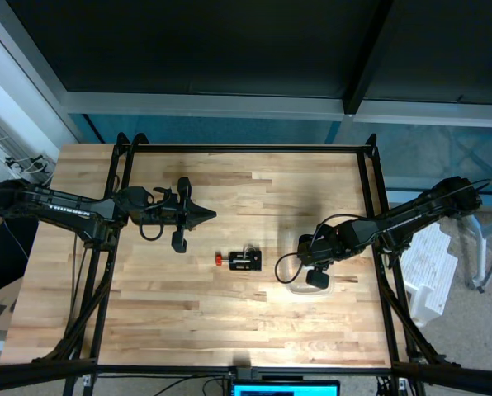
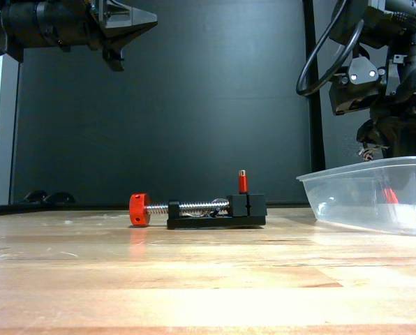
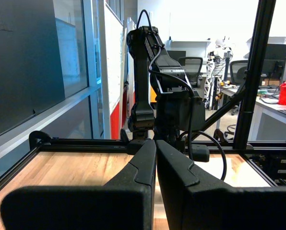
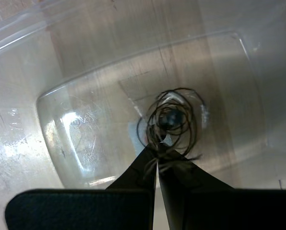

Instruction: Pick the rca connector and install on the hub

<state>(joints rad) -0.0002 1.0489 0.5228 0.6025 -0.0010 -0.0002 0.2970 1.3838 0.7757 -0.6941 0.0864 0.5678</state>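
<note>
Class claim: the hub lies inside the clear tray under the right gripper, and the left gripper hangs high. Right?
No. The hub stands on the table outside the clear tray, as the low view shows. The right gripper is over the tray; the left gripper hangs high.

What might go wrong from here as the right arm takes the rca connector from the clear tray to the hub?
1. The right gripper, over the clear tray, seems shut only on the thin wire loops of the rca connector, so it may dangle or slip.
2. The hub looks loose on the table; a push may shift it, and the left gripper, shut, is parked high.
</note>
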